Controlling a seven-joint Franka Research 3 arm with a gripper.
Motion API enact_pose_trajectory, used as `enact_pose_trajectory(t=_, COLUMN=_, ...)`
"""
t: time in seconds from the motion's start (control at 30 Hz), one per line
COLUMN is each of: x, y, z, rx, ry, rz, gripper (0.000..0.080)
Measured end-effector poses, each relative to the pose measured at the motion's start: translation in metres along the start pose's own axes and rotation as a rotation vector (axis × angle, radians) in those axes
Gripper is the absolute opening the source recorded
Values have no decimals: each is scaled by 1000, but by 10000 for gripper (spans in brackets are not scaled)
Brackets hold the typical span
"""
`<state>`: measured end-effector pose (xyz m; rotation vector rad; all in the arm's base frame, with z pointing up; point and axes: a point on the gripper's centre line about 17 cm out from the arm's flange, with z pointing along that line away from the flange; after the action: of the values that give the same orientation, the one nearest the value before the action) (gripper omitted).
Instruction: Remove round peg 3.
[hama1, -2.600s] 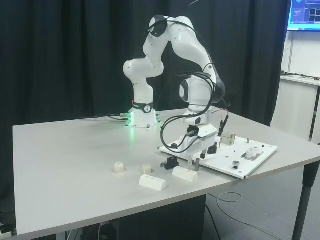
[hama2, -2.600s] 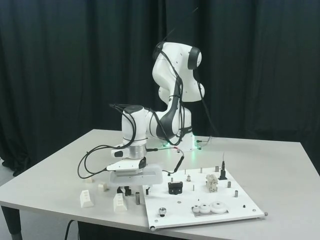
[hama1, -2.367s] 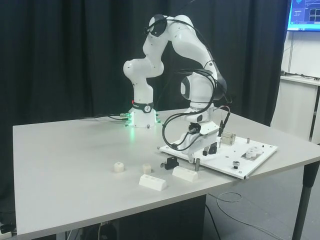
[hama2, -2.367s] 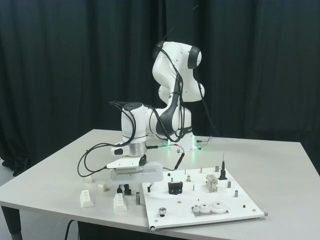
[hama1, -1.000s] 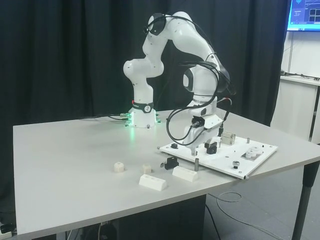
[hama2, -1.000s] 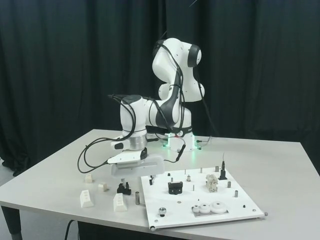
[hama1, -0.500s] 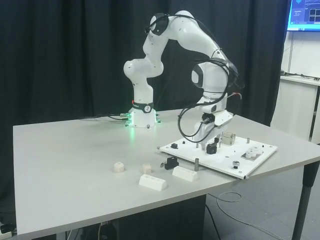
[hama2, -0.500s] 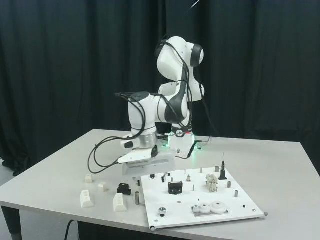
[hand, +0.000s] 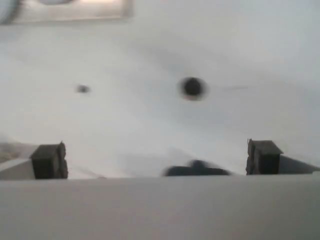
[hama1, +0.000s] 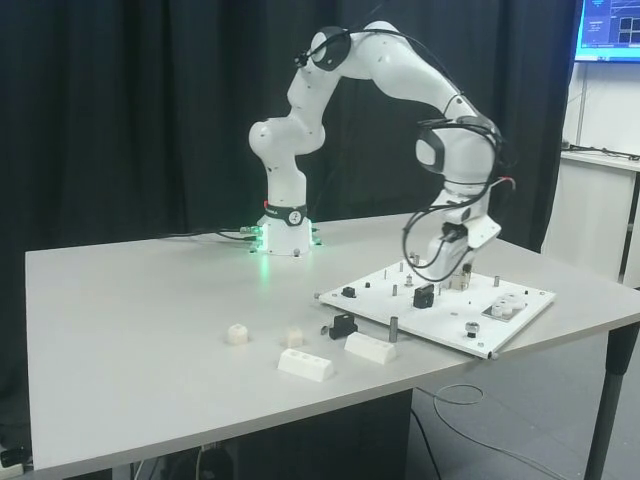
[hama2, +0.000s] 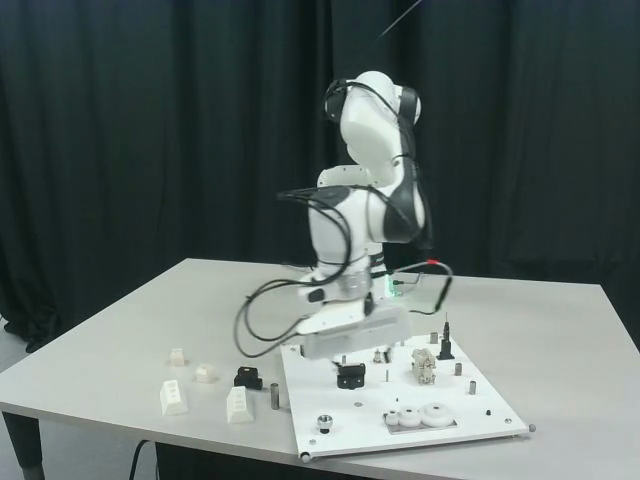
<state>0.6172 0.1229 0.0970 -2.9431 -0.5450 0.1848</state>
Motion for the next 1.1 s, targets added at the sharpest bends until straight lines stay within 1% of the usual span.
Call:
enact_pose_trajectory(t=0.17, x=6, y=-47, z=8, rx=15, ry=-12, rz=7, gripper=800)
enact_pose_trajectory(t=0.37, x=8, y=-104, z=19, rx=23, ry=-30, rz=23, gripper=800)
enact_pose_trajectory(t=0.5, x=5, y=-140, z=28, rx=24, ry=-46, rz=34, gripper=800)
enact_pose_trajectory(t=0.6, x=2, y=-164, z=35, rx=18, ry=-58, rz=41, gripper=800)
enact_pose_trajectory(t=0.7, x=-3, y=-185, z=42, rx=3, ry=-68, rz=46, gripper=800)
enact_pose_trajectory(t=0.87, x=-10, y=-213, z=53, rx=-35, ry=-75, rz=55, gripper=800)
enact_pose_trajectory(t=1.0, x=-13, y=-227, z=59, rx=-74, ry=-66, rz=59, gripper=800)
enact_pose_trajectory(t=1.1, x=-12, y=-231, z=62, rx=-104, ry=-54, rz=58, gripper=800)
